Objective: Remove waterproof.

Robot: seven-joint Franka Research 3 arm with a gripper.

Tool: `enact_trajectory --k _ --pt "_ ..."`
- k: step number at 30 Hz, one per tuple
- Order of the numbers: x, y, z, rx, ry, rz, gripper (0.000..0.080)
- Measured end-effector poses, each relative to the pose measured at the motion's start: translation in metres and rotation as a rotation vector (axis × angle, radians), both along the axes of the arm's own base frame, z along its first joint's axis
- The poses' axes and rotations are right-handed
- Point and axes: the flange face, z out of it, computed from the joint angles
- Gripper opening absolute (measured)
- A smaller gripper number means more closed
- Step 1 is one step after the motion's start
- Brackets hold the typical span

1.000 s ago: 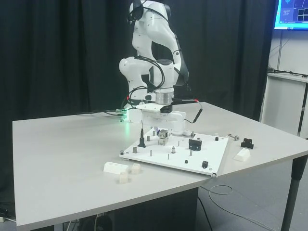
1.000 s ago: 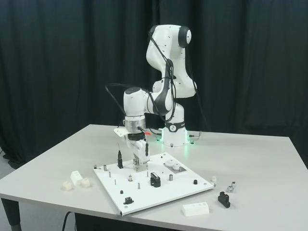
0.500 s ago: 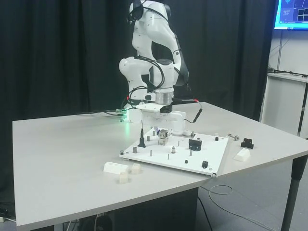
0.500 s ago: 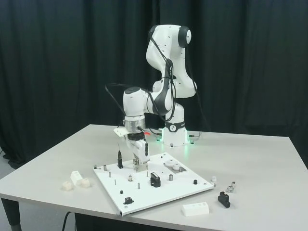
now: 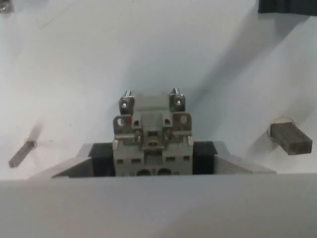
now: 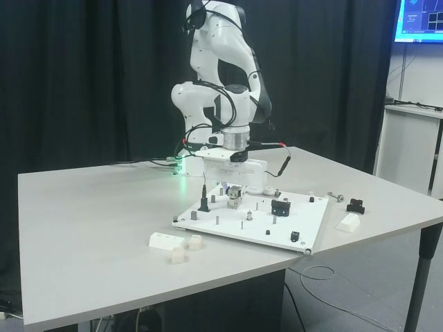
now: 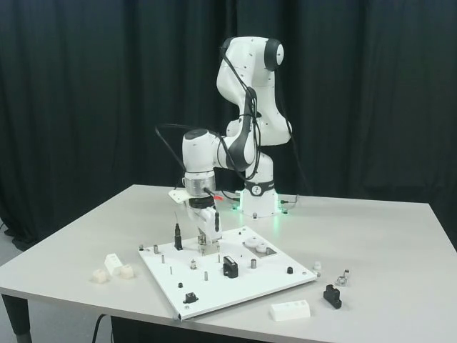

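- Waterproof connector (image 5: 152, 139), a grey block with two screws on its far end, fills the middle of my wrist view. It sits on the white board (image 5: 148, 49), and the gripper (image 5: 152, 166) is closed on its near end, the block pinched between dark pads. I also see a small grey peg (image 5: 22, 153) lying to one side of it, a short grey block (image 5: 291, 139) on the other side, and a black part (image 5: 287, 6) at the picture's edge.
- From the first room view, I see the white arm (image 6: 221, 83) bent down over the board (image 6: 304, 221), with the gripper (image 6: 236, 197) low over its back part. The connector (image 6: 236, 202) is a small grey piece right at the fingertips. Just beside it stands a black upright pin (image 6: 203, 200), and a black bracket (image 6: 279, 207) sits on the other side. Off the board on the grey table (image 6: 83, 221) lie three white blocks (image 6: 176, 245).
- In the second room view, the gripper (image 7: 207, 243) is again down at the board (image 7: 271, 282), with the connector (image 7: 207, 248) under it, between the black pin (image 7: 178, 239) and a black clip (image 7: 230, 267). A white block (image 7: 290, 310) and a black piece (image 7: 331, 296) rest on the table near the board's front corner.
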Motion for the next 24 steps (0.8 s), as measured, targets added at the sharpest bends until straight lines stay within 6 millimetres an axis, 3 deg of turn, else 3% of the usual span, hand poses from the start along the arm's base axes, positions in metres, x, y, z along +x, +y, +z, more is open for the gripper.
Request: enact_trajectory --k 10,24 --pt "0.001 -0.005 0.012 0.013 -0.01 -0.013 0.0323" --pt "-0.003 -0.024 0.074 0.061 0.011 0.014 0.0323"
